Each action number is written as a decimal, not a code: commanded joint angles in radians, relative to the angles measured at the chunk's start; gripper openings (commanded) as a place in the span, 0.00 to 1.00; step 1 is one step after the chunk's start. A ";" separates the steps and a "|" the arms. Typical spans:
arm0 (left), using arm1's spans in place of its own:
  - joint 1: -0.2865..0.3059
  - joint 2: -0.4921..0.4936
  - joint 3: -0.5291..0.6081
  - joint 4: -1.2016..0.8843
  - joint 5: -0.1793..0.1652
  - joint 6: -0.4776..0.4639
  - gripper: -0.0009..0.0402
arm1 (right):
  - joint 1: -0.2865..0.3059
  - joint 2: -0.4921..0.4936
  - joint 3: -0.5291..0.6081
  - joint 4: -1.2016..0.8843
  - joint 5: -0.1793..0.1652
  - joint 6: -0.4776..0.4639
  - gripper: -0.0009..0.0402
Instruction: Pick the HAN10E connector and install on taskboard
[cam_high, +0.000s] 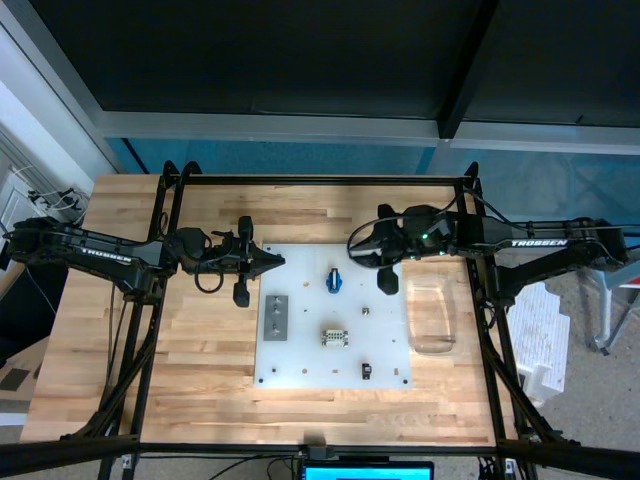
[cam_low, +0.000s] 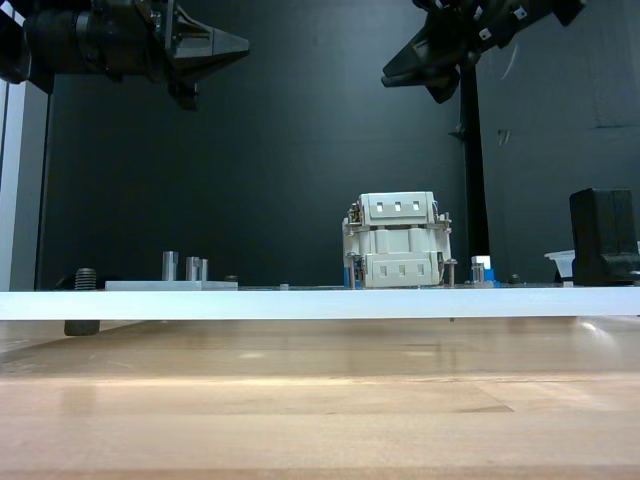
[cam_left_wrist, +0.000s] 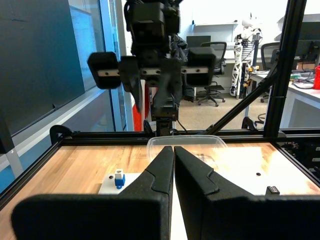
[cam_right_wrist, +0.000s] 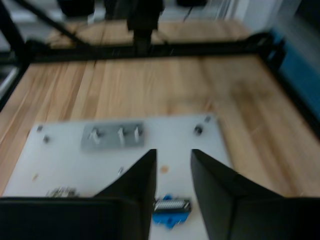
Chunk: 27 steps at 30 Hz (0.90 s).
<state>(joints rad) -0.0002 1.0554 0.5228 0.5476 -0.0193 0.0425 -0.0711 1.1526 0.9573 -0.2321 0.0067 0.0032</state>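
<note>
While both arms hang in the air over the far side of the worktop, the HAN10E connector (cam_high: 334, 337) stands upright on the taskboard (cam_high: 300, 360). It is about mid-board, somewhat toward the near edge, just right of the grey metal block (cam_high: 275, 317) and nearer than the blue knob (cam_high: 333, 280). In the low view the connector (cam_low: 395, 240) rests on the white plate, with nothing touching it.

The left gripper (cam_high: 280, 260) is above the board's far-left corner, pointing inward. Its fingers (cam_left_wrist: 162, 167) are pressed almost together and hold nothing. The right gripper (cam_high: 352, 250) is above the far edge, close to the knob. Its fingers (cam_right_wrist: 145, 172) are partly spread with a clear gap and hold nothing. Both grippers are well above the board in the low view.

A small black part (cam_high: 367, 371) sits near the near-right corner. A clear plastic tray (cam_high: 432, 315) lies on the worktop just beside the board's right edge.
</note>
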 joint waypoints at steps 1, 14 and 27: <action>0.000 0.000 0.000 0.000 0.000 0.000 0.02 | -0.005 -0.041 -0.068 0.125 0.000 -0.013 0.05; 0.000 0.000 0.000 0.000 0.000 0.000 0.02 | -0.001 -0.135 -0.304 0.510 -0.011 0.043 0.02; 0.000 0.000 0.000 0.000 0.000 0.000 0.02 | 0.018 -0.138 -0.435 0.752 -0.031 0.047 0.02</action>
<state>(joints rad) -0.0002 1.0554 0.5224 0.5472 -0.0193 0.0429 -0.0547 1.0142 0.5270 0.5106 -0.0101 0.0486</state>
